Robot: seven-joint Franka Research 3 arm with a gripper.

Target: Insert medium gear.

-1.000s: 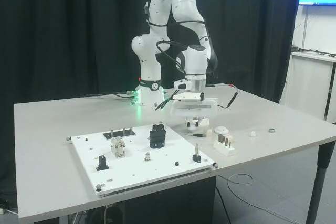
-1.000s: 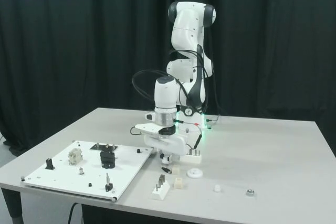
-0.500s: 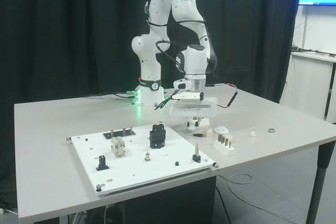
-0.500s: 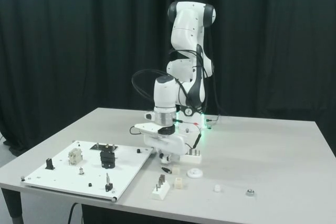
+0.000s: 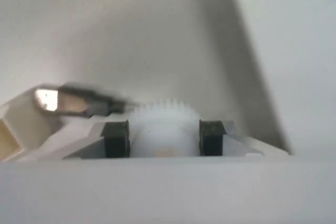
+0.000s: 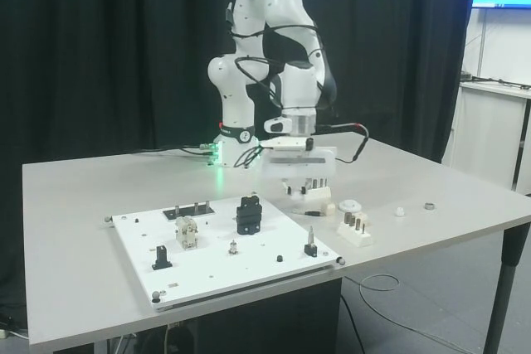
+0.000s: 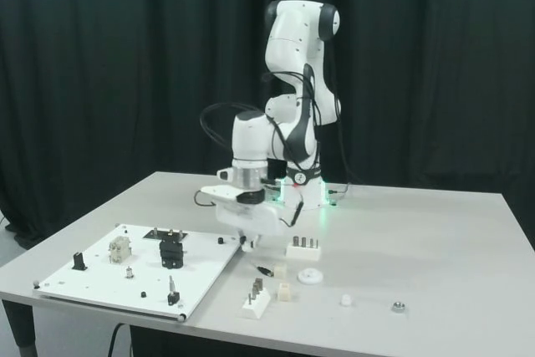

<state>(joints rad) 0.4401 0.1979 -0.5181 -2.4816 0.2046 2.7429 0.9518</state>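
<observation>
While the white arm hangs raised above the grey surface (image 6: pixel 75 205), a white toothed plastic gear (image 5: pixel 164 124) is gripped in the tool (image 5: pixel 164 136), clamped between its two black fingertip pads (image 5: pixel 115 138). The gear is held on edge, its teeth showing above the pads and its bore axis judged to lie level. The white square assembly board (image 6: pixel 249 263) with its upright black pegs (image 6: pixel 187 206) lies below and to one side of the tool, nearer the cameras, so travel across and a turn of the gear flat are judged necessary.

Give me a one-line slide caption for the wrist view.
Wrist view: gripper shut on a white toothed gear, black fingertip pads on either side, above the grey table.
</observation>
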